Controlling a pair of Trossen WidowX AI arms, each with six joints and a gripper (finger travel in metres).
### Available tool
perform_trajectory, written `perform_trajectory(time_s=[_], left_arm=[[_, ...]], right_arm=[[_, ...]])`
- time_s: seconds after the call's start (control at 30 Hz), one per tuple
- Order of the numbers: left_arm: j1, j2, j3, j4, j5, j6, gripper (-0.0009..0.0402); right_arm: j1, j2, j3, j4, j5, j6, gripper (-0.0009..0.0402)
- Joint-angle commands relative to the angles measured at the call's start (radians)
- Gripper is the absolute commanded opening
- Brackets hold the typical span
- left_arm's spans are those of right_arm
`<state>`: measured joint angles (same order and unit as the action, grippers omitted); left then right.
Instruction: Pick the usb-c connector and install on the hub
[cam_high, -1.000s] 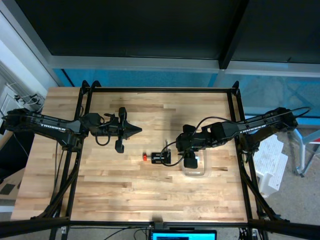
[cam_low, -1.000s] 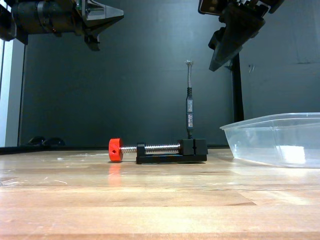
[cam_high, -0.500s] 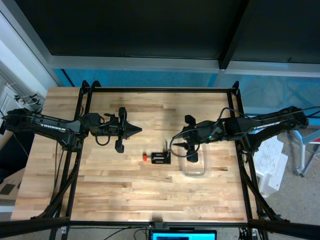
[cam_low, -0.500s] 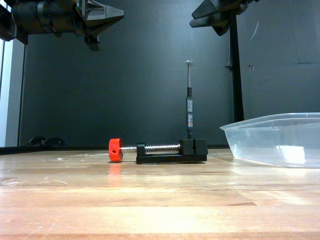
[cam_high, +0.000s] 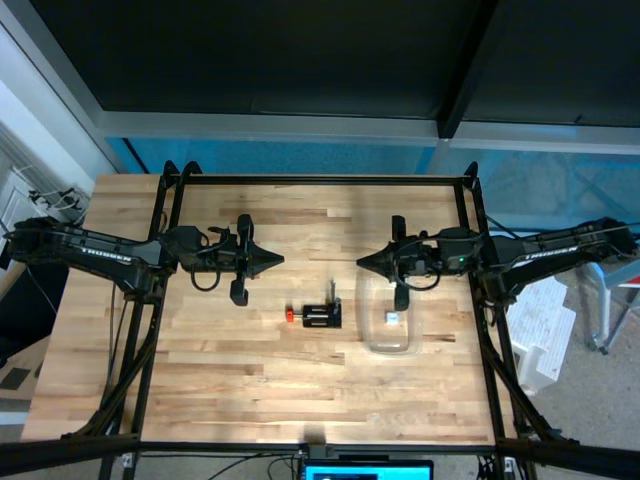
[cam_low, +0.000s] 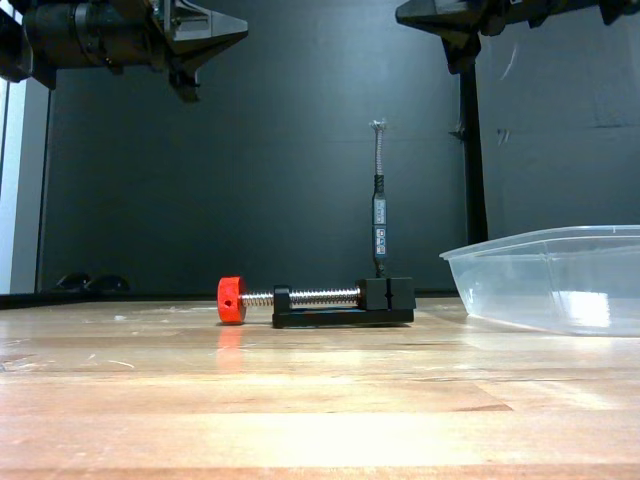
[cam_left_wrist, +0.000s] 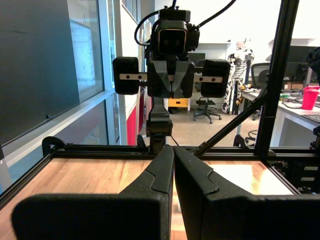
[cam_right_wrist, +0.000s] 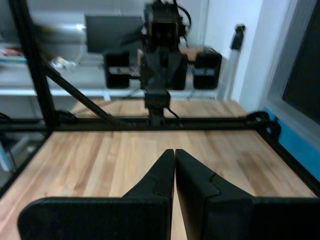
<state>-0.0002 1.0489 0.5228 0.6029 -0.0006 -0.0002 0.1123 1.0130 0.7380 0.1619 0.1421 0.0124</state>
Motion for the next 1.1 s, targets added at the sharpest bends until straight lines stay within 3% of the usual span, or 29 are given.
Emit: perform_trajectory(time_s=[0.03, 0.37, 0.83, 1.1], left_arm=[[0.0, 0.0, 0.0, 0.0, 0.0, 0.0, 0.0], [0.0, 0.0, 0.0, 0.0, 0.0, 0.0, 0.0], [0.0, 0.0, 0.0, 0.0, 0.0, 0.0, 0.0], [0.0, 0.0, 0.0, 0.0, 0.0, 0.0, 0.0]], right_arm=[[-0.029, -0.013, -0.027, 0.045, -0.049, 0.005, -0.0001], [-0.074, -0.037, -0.069, 0.121, -0.097, 0.005, 0.0], [-0.089, -0.043, -0.135, 0.221, -0.087, 0.009, 0.0], [-0.089, -0.042, -0.136, 0.224, -0.107, 0.008, 0.0]])
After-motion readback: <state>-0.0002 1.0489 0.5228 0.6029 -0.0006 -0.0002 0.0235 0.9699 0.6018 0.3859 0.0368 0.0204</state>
